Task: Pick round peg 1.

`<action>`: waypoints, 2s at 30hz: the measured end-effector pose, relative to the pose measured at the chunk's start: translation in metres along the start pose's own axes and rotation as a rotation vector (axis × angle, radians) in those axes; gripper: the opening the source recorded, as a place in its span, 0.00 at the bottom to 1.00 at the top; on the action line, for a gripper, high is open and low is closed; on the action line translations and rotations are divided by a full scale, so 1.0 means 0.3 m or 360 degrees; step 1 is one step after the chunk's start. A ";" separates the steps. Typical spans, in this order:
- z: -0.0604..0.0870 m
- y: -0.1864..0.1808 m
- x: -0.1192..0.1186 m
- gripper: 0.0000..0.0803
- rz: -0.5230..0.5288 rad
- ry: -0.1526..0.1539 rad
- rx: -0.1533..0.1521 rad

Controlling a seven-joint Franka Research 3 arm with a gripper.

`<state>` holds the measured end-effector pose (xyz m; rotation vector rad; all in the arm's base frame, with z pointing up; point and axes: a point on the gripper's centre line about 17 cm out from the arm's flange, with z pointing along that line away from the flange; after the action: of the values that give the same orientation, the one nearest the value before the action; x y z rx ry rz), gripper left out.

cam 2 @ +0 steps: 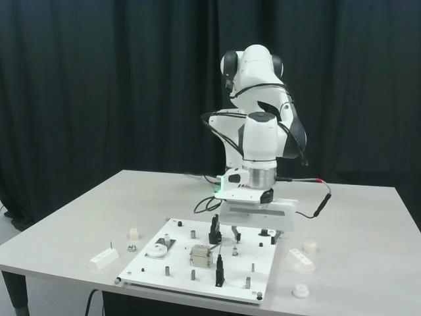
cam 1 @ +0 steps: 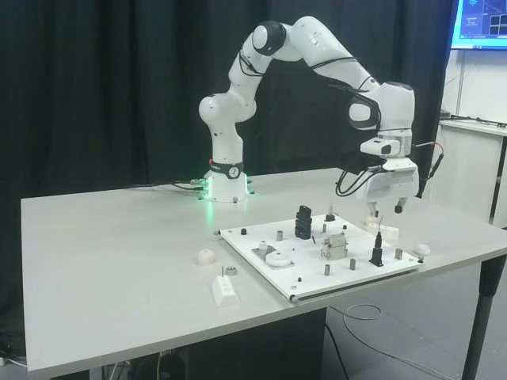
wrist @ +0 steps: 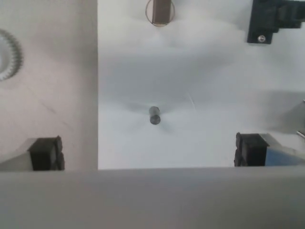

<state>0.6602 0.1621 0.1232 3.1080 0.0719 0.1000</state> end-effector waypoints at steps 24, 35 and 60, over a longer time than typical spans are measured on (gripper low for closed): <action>-0.151 0.575 -0.025 1.00 -0.0154 -0.0110 -0.0247; -0.180 0.911 -0.090 1.00 -0.0095 -0.0149 -0.0215; -0.033 1.382 -0.246 1.00 0.0363 -0.0044 -0.0045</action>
<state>0.6047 -0.2551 0.1418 3.0757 -0.2824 0.0629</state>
